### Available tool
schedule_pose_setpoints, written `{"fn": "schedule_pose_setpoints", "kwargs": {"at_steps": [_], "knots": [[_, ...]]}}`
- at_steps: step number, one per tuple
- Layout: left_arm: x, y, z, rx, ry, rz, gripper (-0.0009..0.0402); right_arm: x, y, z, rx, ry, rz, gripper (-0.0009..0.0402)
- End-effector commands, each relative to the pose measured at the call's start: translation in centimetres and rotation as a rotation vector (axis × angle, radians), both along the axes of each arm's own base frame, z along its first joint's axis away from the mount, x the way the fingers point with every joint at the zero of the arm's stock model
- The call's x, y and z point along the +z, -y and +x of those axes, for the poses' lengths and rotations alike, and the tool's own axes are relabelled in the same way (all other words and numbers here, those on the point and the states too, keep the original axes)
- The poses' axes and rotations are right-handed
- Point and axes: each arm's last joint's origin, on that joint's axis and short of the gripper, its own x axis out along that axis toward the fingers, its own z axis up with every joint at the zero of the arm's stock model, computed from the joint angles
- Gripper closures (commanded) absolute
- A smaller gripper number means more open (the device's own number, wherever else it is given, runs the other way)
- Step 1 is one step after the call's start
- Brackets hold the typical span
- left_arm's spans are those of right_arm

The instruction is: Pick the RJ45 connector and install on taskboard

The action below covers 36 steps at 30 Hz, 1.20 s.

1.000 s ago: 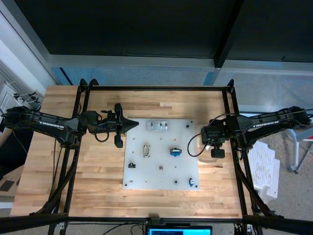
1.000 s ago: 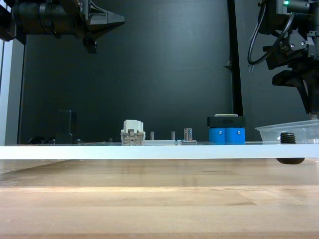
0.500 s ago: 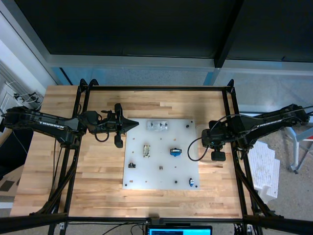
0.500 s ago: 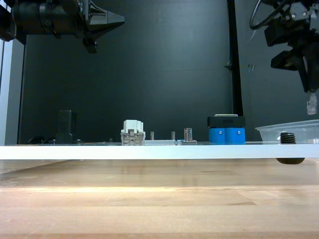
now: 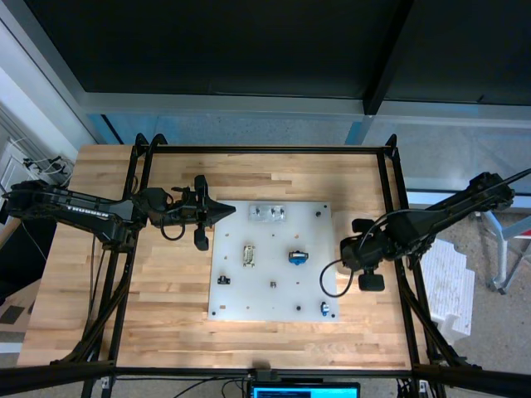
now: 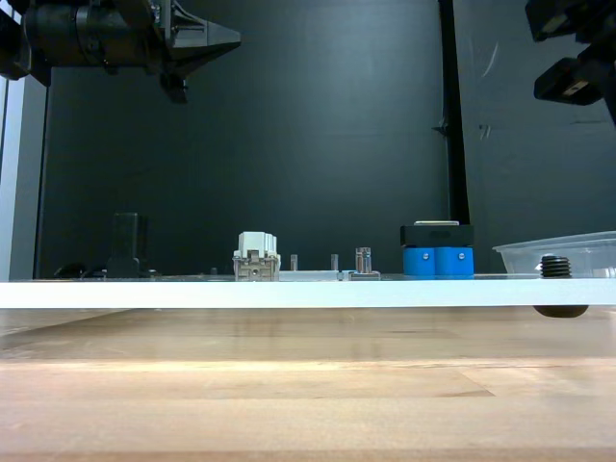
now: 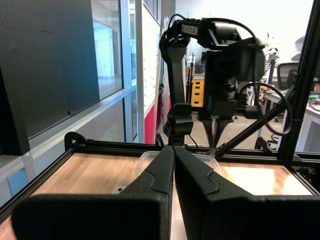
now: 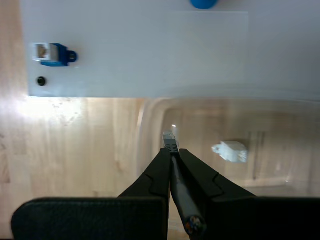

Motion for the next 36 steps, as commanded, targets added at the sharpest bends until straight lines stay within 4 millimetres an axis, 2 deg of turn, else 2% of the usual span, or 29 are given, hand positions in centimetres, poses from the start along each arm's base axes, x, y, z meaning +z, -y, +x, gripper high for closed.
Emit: {"fn": "schedule_pose_setpoints", "kwargs": {"at_steps": [1,17,26,36], "knots": [[0.0,0.0,0.0,0.0,0.0,0.0,0.0393,-0.1,-1.0,0.6,0.016,-0.014,-0.004,0.0393],[0.0,0.0,0.0,0.0,0.0,0.0,0.0393,0.1,-6.1,3.7,0.012,-0.038,0.005,0.0393],[0.0,0.0,0.0,0.0,0.001,0.0,0.0393,0.0,-8.0,5.6,0.018,-0.035,0.006,0.0393],[0.0,0.0,0.0,0.0,0.001,0.0,0.0393,-0.9,-9.7,7.4,0.015,-0.036,0.008,0.0393]]}}
